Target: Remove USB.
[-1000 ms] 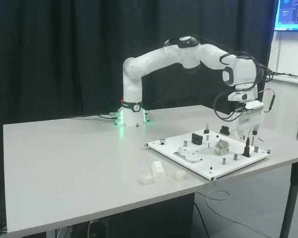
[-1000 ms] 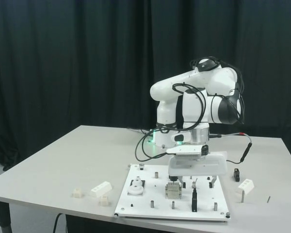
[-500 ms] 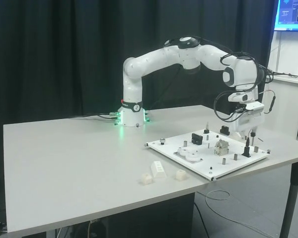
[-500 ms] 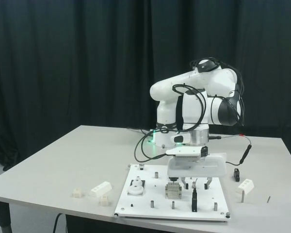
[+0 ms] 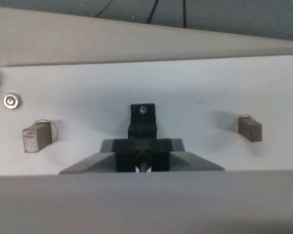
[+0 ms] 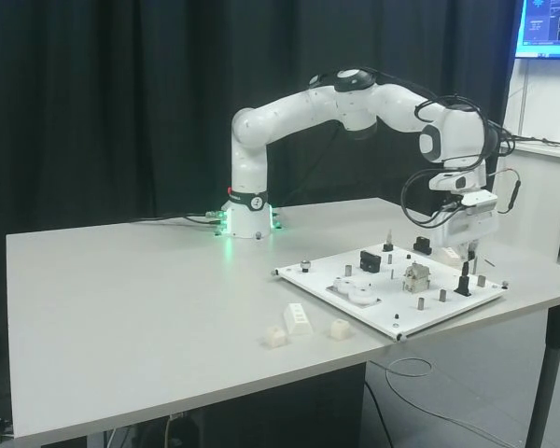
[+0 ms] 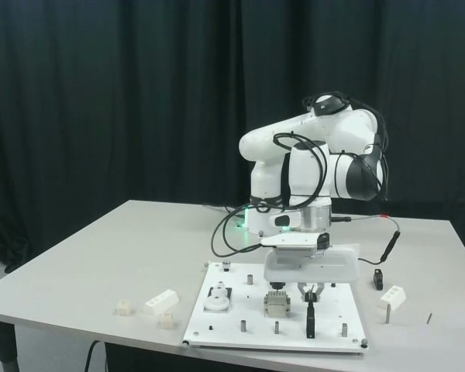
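Grey table (image 6: 121, 280), tool (image 7: 311, 294) above USB (image 7: 310, 319)

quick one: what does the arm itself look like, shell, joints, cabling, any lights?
The arm has a smooth white rounded shell with black bands at the joints. Loose black cables loop from the forearm to the wrist. The base glows green. The gripper hangs under a boxy white hand.
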Robot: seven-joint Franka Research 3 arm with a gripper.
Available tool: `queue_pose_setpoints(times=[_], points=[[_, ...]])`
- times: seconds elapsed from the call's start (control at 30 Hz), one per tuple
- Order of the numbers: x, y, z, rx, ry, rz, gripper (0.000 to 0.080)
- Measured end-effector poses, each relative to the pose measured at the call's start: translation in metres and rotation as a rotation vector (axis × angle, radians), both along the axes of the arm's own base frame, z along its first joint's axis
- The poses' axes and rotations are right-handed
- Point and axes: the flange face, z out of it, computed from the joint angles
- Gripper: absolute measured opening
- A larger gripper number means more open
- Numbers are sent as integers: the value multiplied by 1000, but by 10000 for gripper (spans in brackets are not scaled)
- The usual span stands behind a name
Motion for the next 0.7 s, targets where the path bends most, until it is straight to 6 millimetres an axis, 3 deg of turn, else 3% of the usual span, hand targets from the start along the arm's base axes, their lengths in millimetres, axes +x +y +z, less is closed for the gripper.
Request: queue_pose_setpoints(times=[0.2, 0.23, 0.7], points=[[2, 1, 3, 1, 9, -12, 176], [3, 1, 3, -1, 12, -14, 26], [6, 3, 6, -28, 33, -2, 26]])
